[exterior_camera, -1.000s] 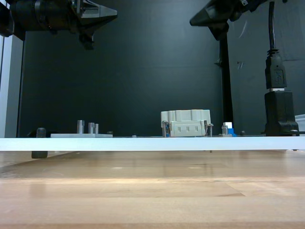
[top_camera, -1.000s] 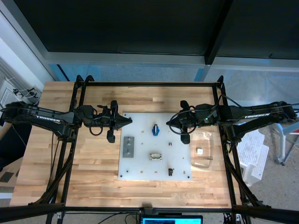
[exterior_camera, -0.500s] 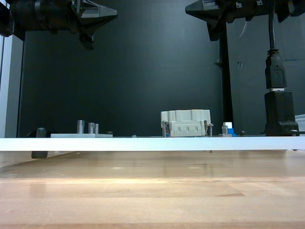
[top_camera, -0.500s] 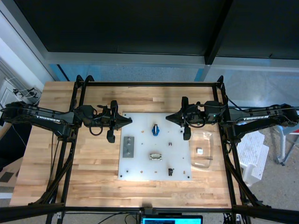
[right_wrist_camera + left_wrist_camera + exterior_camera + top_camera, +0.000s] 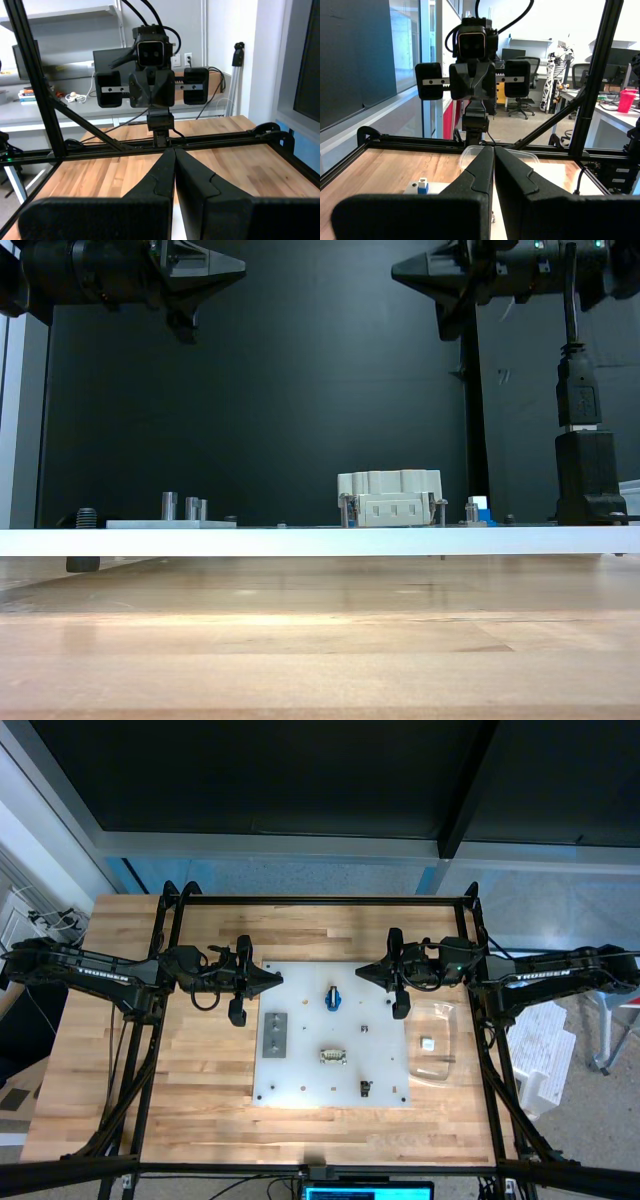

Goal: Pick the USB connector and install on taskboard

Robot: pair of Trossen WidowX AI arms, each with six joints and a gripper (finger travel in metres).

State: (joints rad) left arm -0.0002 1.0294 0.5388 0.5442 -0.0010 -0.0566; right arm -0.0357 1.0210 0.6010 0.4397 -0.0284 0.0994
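L gripper (image 5: 272, 978) hangs high over the taskboard's (image 5: 300, 1065) far-left corner, and R gripper (image 5: 364, 972) hangs high over its far edge, right of middle; both have fingers pressed together w/ nothing held. USB connector (image 5: 366, 1088) stands upright nr the taskboard's near edge, right of centre, well apart from both. Best bet imo is the R arm: spread the fingers first, get square above the plug, descend straight & slow, and pinch the body rather than the cable (image 5: 568, 300) so it doesn't tilt.

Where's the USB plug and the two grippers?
USB connector (image 5: 366, 1088): high view, its dark top.
Left gripper (image 5: 277, 978): high view, tip, over taskboard (image 5: 310, 1020) far-left corner.
Right gripper (image 5: 361, 972): high view, tip, over taskboard far edge.
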